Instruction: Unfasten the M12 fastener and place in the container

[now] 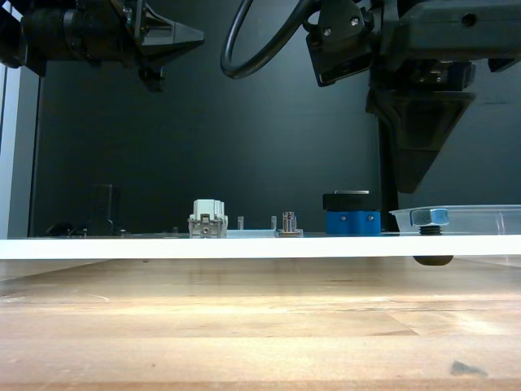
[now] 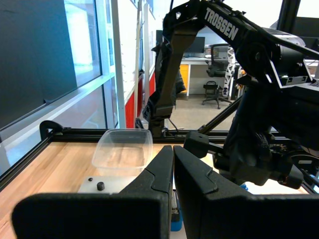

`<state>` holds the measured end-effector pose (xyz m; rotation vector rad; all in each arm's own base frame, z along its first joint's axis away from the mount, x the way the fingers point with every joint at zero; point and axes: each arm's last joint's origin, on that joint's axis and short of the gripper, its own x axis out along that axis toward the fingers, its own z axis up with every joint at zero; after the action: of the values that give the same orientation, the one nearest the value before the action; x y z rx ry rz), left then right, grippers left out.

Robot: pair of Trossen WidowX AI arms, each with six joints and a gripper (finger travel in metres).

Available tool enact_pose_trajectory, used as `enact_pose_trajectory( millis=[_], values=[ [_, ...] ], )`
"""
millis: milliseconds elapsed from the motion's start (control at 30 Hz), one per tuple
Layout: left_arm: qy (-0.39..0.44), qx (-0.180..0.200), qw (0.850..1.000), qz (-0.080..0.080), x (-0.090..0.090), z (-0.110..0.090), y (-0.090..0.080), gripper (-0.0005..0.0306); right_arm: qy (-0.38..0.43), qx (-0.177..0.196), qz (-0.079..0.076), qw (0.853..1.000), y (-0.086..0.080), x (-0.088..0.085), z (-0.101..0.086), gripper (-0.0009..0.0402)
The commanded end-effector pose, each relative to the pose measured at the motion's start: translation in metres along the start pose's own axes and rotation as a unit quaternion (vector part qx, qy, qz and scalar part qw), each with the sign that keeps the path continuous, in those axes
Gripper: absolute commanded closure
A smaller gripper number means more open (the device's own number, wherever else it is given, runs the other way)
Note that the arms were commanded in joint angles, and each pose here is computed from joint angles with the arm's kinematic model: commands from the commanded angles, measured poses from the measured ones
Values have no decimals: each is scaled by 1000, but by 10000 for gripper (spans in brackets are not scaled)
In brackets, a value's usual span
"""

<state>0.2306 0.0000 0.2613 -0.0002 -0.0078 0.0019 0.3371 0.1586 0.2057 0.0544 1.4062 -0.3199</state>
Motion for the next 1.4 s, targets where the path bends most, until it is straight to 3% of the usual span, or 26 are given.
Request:
enact_pose_trajectory(
  millis=[33,300,400,567,733,833,900,1067,1233,1400],
  values=[
    [-1,0,1000,-1,0,0,0,300,17,3,36,999,3,-5,-1,393],
    [1,0,1000,-1,0,0,0,300,28,22,105,994,9,-24,7,393],
    [1,0,1000,0,0,0,0,300,26,44,119,992,10,-30,10,393],
    [1,0,1000,-1,0,0,0,300,45,25,163,985,14,-31,10,393],
    [2,0,1000,0,0,0,0,300,38,38,167,985,18,-25,13,393],
    [1,0,1000,-1,0,0,0,300,21,115,134,984,17,-19,18,392],
    [1,0,1000,-1,0,0,0,300,22,130,129,983,17,-17,19,381],
    [1,0,1000,-1,0,0,0,300,28,143,125,981,20,-12,18,303],
    [1,0,1000,-1,0,0,0,300,28,191,114,975,19,-12,18,209],
    [1,0,1000,-1,0,0,0,300,32,217,106,970,19,-8,16,152]
  ],
)
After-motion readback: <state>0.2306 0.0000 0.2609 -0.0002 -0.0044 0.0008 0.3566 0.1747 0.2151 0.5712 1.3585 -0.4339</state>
